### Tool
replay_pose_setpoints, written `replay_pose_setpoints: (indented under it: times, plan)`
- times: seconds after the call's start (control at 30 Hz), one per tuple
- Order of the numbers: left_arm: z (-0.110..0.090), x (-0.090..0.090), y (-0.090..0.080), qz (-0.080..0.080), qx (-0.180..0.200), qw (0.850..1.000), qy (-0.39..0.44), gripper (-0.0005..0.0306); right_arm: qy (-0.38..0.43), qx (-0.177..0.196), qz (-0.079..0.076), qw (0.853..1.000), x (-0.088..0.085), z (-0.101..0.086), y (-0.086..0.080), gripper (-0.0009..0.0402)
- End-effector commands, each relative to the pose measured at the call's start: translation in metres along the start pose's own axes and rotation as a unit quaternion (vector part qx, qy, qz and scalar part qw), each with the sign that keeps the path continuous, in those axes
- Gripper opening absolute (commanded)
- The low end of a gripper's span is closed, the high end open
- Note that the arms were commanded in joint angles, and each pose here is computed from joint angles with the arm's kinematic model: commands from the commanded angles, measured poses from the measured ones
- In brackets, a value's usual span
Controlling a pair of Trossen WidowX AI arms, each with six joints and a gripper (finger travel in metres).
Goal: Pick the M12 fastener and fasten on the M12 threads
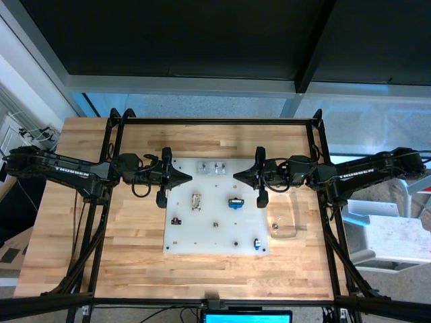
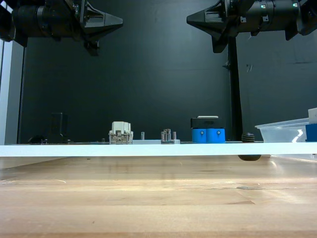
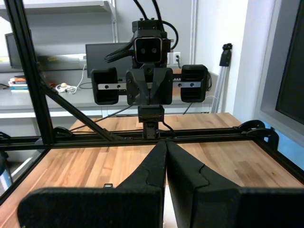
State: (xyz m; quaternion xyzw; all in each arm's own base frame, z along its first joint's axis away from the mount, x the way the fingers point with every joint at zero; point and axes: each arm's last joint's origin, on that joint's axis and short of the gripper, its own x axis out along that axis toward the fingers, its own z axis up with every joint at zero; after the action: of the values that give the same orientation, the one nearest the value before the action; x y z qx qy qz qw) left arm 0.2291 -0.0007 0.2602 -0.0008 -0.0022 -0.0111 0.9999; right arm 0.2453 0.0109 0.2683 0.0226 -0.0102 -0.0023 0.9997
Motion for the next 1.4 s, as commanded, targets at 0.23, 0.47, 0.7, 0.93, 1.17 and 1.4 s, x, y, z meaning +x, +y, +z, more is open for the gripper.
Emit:
replay_pose_setpoints:
  times: [0.23, 0.47, 0.7, 0.93, 1.17, 1.4]
  plan:
    - [0.000, 0.000, 0.000, 0.000, 0.000, 1.000, 0.000, 0.0000, 0.162, -0.046, 0.047, 0.985, 0.003, 0.004, 0.011, 0.0000]
    - [0.000, 0.000, 0.000, 0.000, 0.000, 1.000, 0.000, 0.0000, 0.279, -0.090, 0.093, 0.952, -0.002, 0.012, 0.019, 0.0000]
    - [0.000, 0.000, 0.000, 0.000, 0.000, 1.000, 0.000, 0.0000, 0.393, -0.143, 0.125, 0.900, -0.012, 0.015, 0.022, 0.0000]
    - [0.000, 0.000, 0.000, 0.000, 0.000, 1.000, 0.000, 0.0000, 0.464, -0.172, 0.153, 0.855, -0.025, 0.019, 0.025, 0.0000]
    - [0.000, 0.000, 0.000, 0.000, 0.000, 1.000, 0.000, 0.0000, 0.519, -0.191, 0.182, 0.813, -0.039, 0.019, 0.033, 0.0000]
    - [0.000, 0.000, 0.000, 0.000, 0.000, 1.000, 0.000, 0.0000, 0.586, -0.216, 0.212, 0.751, -0.050, 0.008, 0.041, 0.0000]
